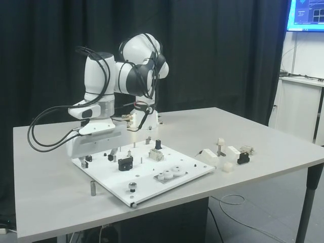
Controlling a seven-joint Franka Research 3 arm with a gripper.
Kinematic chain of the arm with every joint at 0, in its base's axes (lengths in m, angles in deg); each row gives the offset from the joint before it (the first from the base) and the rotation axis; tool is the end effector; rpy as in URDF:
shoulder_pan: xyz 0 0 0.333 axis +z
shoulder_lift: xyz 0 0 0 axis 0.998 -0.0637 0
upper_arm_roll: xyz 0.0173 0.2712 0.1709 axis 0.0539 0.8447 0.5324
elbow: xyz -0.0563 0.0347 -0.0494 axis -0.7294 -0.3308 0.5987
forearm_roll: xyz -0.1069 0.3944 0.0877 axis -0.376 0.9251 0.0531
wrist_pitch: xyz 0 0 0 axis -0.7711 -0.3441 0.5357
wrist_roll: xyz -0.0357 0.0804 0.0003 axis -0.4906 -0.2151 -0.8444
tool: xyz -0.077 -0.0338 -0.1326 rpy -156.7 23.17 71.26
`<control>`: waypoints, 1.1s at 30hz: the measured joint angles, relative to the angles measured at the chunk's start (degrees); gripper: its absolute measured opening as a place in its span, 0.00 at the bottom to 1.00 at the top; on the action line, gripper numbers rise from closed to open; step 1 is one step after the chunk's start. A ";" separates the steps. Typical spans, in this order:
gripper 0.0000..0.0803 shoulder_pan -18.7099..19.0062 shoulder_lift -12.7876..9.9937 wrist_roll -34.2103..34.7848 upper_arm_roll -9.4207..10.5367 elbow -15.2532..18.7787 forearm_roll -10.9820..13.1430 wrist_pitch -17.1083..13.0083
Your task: Remove square peg 1.
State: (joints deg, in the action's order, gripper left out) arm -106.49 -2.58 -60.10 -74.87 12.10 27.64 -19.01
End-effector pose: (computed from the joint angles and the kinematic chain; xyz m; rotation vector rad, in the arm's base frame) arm 0.6679 -0.4719 0.2381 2.9817 -0.7979 -0.0283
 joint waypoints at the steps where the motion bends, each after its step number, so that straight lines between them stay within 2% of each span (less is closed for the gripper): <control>1: 1.00 0.02 0.00 0.18 0.00 0.00 0.00 0.06; 8: 1.00 0.24 0.01 1.31 0.00 -0.01 0.00 0.81; 13: 1.00 0.53 0.04 2.50 0.00 -0.01 0.00 2.81; 26: 1.00 2.17 0.88 5.46 -0.08 -0.01 0.42 13.04; 33: 1.00 3.78 0.94 7.05 -1.17 0.30 0.94 18.24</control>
State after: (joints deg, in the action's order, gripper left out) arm -102.71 -1.64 -53.05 -76.03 12.40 28.58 -0.77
